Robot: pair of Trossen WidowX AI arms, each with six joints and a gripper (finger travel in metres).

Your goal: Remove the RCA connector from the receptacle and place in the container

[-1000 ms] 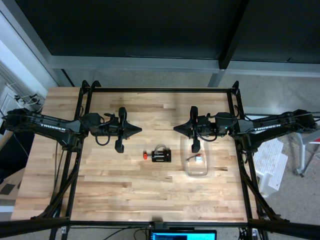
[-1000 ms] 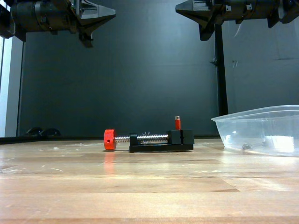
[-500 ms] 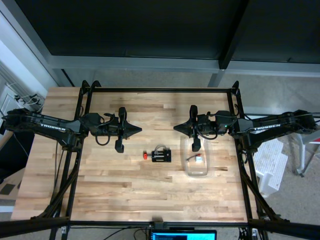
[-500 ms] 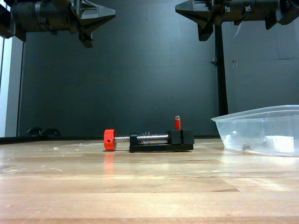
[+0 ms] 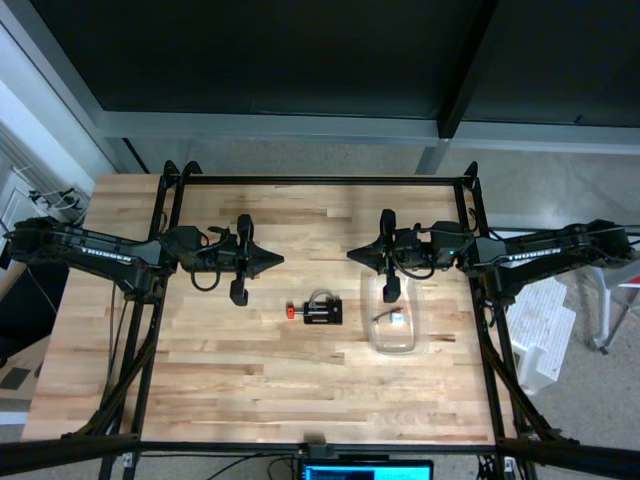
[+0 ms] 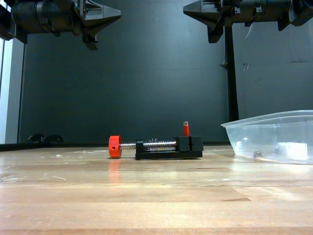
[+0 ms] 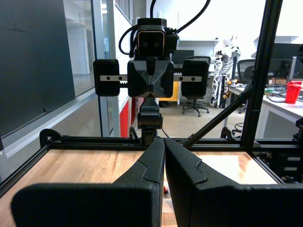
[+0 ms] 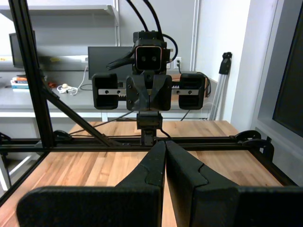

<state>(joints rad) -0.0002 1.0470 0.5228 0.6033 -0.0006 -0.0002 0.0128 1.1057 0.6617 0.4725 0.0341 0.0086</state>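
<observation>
The receptacle, a small black block with a red knob on its left end, sits mid-table. Right of it stands the clear container. A thin dark stick, the RCA connector, lies inside the container beside a small whitish piece. My left gripper hovers high, behind and left of the receptacle, shut and holding nothing. My right gripper hovers high at the container's far left corner, also shut and holding nothing. The two grippers point at each other.
A black metal frame borders the table's back and sides. The wooden table stretches toward the near edge, where a screen shows.
</observation>
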